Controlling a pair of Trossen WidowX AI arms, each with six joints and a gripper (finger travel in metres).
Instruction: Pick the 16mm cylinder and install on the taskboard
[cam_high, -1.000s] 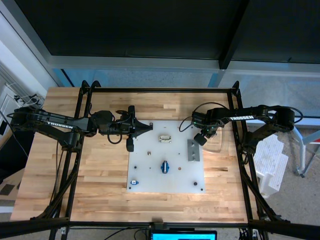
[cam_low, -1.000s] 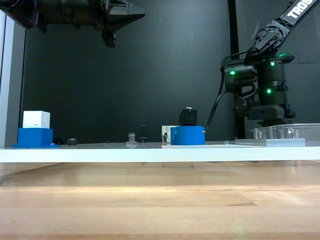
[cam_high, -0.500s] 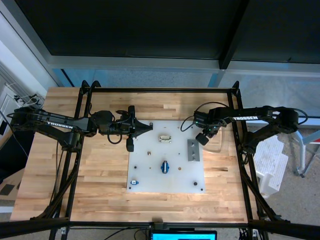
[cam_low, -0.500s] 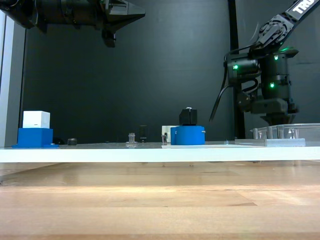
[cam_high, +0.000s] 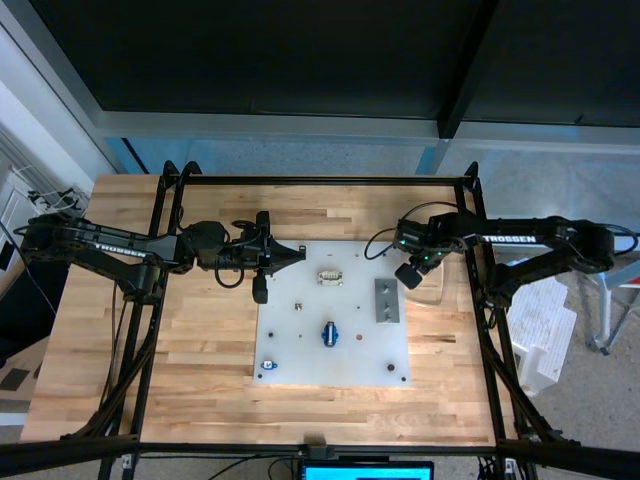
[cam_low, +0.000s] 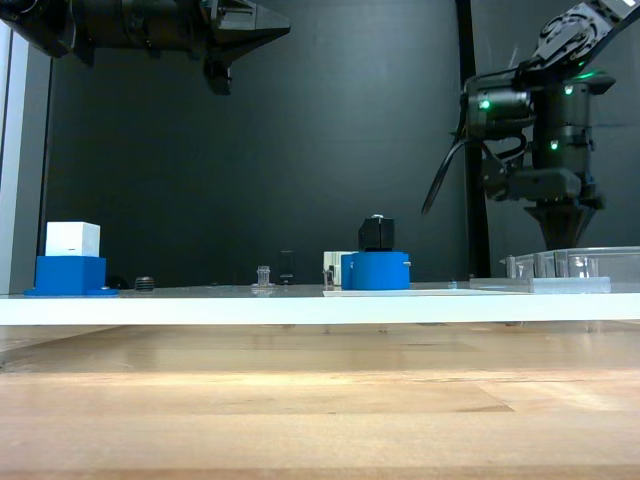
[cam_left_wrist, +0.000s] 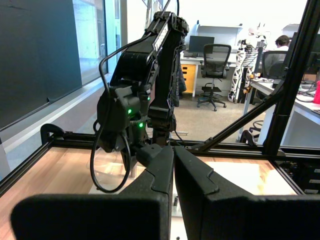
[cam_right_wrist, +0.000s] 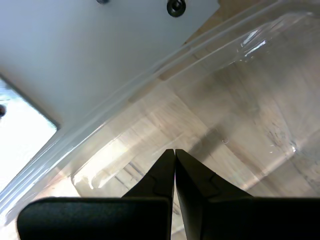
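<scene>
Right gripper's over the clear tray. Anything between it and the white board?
Only the tray wall, running along the board edge; the shut right gripper hangs around rim height. Left gripper, shut, hangs high over the board's far left corner. I can't spot the cylinder.

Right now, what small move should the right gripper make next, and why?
Probably open the right gripper: it hangs shut, with nothing visible in it, above the clear tray beside the taskboard, and shut it cannot grasp. The 16mm cylinder does not show in any view. The left gripper hangs shut, high near the taskboard's far left corner.
</scene>
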